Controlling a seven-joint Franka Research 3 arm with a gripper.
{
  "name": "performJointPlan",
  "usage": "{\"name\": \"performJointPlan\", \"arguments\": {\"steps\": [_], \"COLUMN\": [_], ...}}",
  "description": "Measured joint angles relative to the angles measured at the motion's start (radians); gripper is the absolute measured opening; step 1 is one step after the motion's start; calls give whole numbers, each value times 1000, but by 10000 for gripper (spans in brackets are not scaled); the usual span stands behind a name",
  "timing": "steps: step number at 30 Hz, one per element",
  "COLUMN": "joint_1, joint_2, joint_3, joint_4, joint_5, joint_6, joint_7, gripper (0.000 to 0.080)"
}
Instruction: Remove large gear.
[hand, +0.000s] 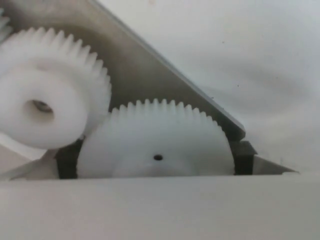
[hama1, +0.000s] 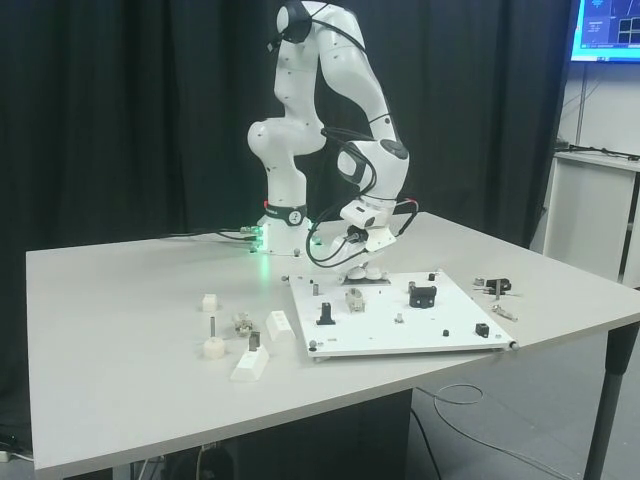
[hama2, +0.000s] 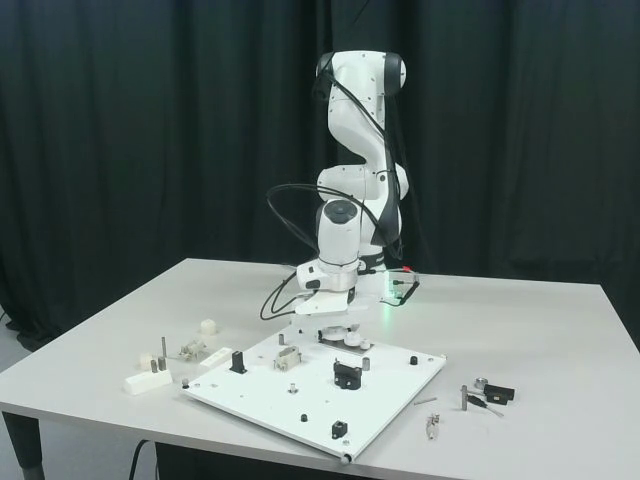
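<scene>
Black curtains hang behind the grey counter (hama1: 120, 300), where a white assembly board (hama1: 400, 330) lies near the front edge with loose small parts beside it. At the far edge of this board the white arm holds its gripper (hand: 156, 162) low, the black fingers (hand: 67, 160) pinching the large gear (hand: 155, 142) from both sides. A second white gear (hand: 50, 87) sits just beside it, with teeth that seem to touch.

A grey table (hama2: 560, 330) carried a white assembly board (hama2: 400, 385), small white blocks (hama1: 250, 365) and loose metal parts (hama2: 485, 395).
</scene>
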Motion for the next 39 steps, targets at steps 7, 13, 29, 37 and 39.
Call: {"name": "performJointPlan", "arguments": {"steps": [7, 13, 29, 37, 39], "joint_1": [0, 0, 0, 0, 0], "joint_2": [0, -2, -25, -78, -90], "joint_3": [0, 1, -1, -1, -1], "joint_4": [0, 2, 17, 22, 22], "joint_5": [0, 0, -4, -17, -18], "joint_6": [-1, -7, -68, -130, -143], "joint_7": [1, 8, 13, 13, 13], "gripper": [603, 603, 603, 603, 603]}}
